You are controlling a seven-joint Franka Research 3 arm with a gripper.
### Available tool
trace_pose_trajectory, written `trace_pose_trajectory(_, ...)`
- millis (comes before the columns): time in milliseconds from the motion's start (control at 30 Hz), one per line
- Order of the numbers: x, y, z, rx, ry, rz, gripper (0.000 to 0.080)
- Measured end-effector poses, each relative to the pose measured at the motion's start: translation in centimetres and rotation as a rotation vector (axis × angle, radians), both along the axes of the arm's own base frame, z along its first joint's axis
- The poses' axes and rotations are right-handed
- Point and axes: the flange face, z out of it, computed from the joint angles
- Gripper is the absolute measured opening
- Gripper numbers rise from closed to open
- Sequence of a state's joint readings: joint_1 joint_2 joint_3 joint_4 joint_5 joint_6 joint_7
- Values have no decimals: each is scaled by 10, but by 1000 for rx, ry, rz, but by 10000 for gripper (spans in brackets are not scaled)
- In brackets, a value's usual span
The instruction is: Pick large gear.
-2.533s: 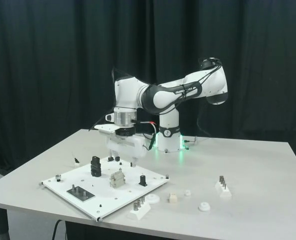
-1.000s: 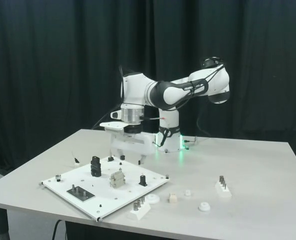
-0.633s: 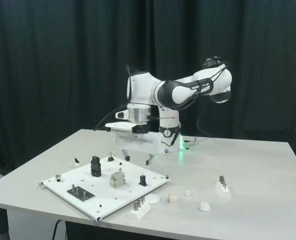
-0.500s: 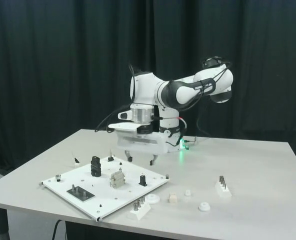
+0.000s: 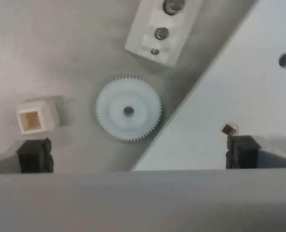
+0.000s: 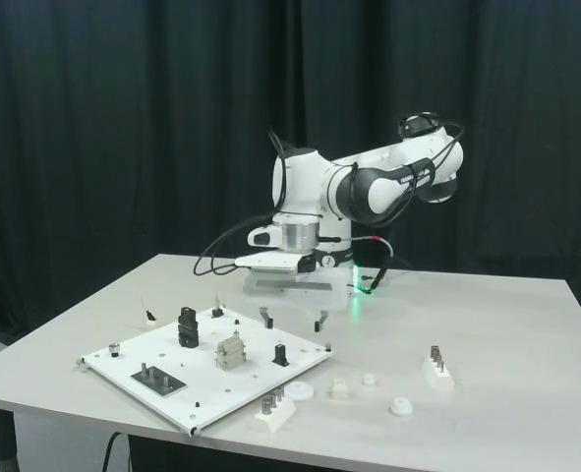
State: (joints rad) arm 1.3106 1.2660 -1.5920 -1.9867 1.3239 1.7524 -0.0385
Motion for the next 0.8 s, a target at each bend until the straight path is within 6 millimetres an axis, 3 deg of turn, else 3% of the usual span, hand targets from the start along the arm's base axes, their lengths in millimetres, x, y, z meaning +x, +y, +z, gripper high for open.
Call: trace_pose_trajectory(800,15,13,-46,-56,113,285,800)
